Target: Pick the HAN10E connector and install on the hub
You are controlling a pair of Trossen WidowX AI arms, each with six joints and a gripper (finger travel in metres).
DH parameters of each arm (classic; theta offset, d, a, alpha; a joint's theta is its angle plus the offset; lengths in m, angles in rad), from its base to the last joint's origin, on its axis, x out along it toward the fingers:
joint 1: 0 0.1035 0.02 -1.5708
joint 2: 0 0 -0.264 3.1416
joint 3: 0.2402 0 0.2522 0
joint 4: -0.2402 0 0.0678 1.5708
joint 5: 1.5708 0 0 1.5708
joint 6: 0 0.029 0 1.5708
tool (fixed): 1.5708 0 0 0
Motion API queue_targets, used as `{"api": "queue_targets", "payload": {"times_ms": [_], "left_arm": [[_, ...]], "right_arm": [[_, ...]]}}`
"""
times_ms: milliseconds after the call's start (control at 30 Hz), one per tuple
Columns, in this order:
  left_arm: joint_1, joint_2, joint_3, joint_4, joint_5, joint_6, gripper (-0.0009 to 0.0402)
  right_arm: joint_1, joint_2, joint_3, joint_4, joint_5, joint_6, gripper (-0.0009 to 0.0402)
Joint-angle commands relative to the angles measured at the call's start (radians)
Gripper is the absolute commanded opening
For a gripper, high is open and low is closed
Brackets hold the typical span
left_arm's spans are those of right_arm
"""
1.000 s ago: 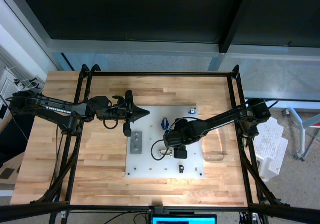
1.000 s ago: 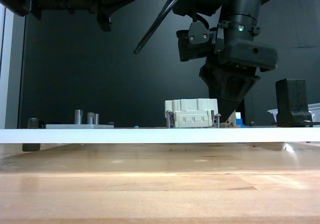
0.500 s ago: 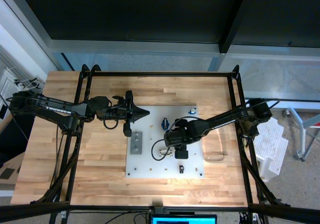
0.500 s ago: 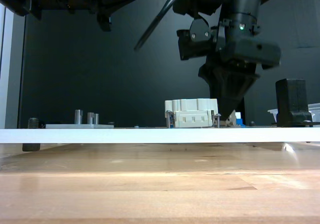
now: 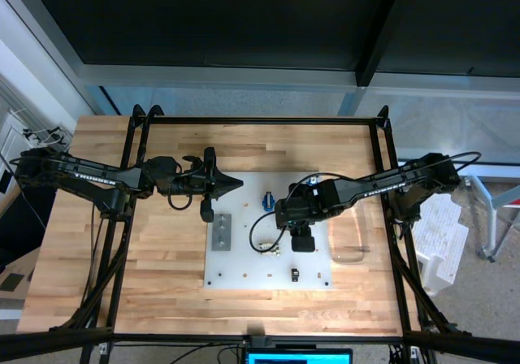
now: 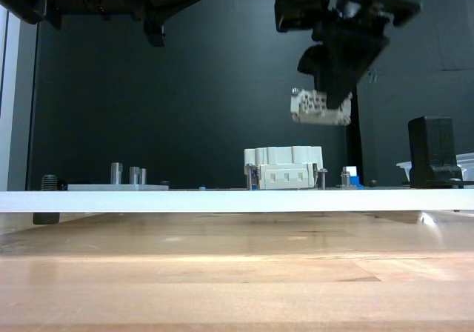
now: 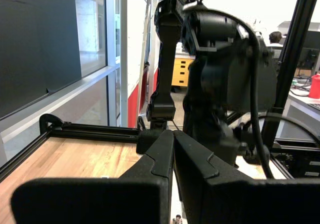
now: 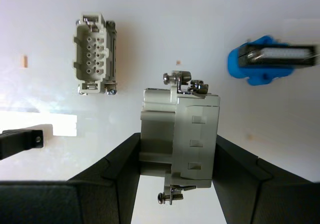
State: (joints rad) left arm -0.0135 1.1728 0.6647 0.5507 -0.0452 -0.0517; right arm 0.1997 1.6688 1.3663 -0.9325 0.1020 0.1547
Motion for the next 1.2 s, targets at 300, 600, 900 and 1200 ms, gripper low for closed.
{"api": "queue_targets", "payload": {"times_ms": [300,600,900,1200], "left_arm": [[0.001,0.0,0.001,0.01,-0.004,0.005,0.0001],[0.0,0.0,0.001,-0.003,0.006,0.004,0.0001],[-0.005,0.008,0.002,-0.076,0.03,-0.003,0.0129],[-0.01,0.091,0.119,-0.218,0.026,0.016,0.0248]], "right_arm": [[-0.058,0.01,0.222,-0.144,-0.002,-0.049,0.0071],[-0.118,0.01,0.309,-0.18,-0.105,-0.069,0.0071],[-0.144,0.01,0.362,-0.195,-0.103,-0.098,0.0071],[-0.154,0.01,0.385,-0.186,-0.105,-0.111,0.0071]]}}
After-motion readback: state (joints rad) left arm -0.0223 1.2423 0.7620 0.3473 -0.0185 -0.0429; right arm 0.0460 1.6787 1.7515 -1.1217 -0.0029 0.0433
